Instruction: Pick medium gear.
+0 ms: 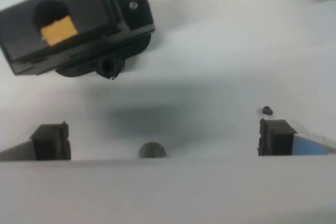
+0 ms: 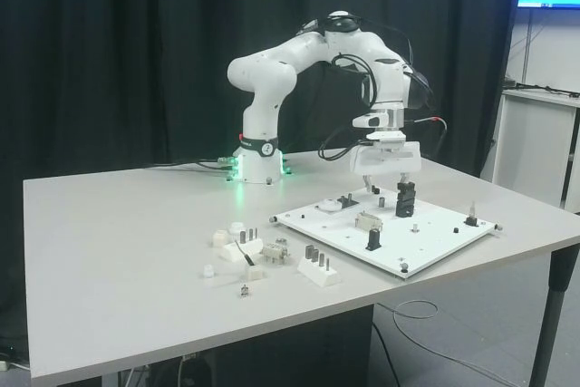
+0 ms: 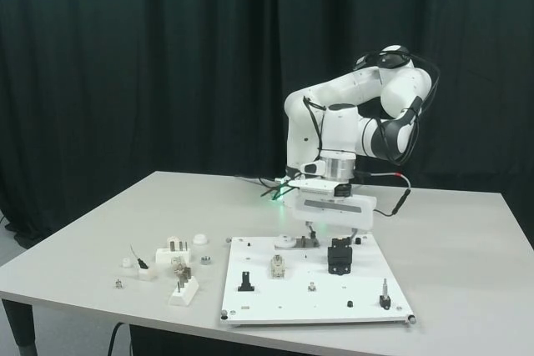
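Wrist view shows my claw (image 1: 163, 139) spread wide and holding nothing, hovering over the white board (image 1: 220, 51), with a black block (image 1: 68, 22) at upper left. I judge I'm at the approach step. No medium gear is clear in any view; I must find it before descending. My own housing hides the lower frame.

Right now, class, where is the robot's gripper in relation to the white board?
In the second room view the gripper hangs above the far edge of the white board, just behind the black block. Its jaws are open with nothing between them.
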Controlling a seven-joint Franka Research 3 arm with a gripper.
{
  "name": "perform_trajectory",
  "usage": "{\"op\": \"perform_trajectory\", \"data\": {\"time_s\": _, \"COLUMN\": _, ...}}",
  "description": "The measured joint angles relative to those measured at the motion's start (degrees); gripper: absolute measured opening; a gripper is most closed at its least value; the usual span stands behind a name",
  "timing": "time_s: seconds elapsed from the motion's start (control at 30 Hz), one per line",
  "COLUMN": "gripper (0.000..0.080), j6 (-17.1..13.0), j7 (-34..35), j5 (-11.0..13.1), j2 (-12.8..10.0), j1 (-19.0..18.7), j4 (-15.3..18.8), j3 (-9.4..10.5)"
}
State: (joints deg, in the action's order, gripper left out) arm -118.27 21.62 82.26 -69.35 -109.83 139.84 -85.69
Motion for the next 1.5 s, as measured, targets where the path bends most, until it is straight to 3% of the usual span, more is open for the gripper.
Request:
{"op": "perform_trajectory", "data": {"time_s": 1.1, "gripper": 0.08, "j6": 0.0, "j7": -2.5, "j5": -1.2, "j2": 0.0, "j1": 3.1, "j4": -1.6, "j3": -1.9}}
{"op": "perform_trajectory", "data": {"time_s": 1.5, "gripper": 0.08, "j6": -0.8, "j7": -2.6, "j5": -4.8, "j2": 0.0, "j1": 5.6, "j4": -1.9, "j3": -3.69}}
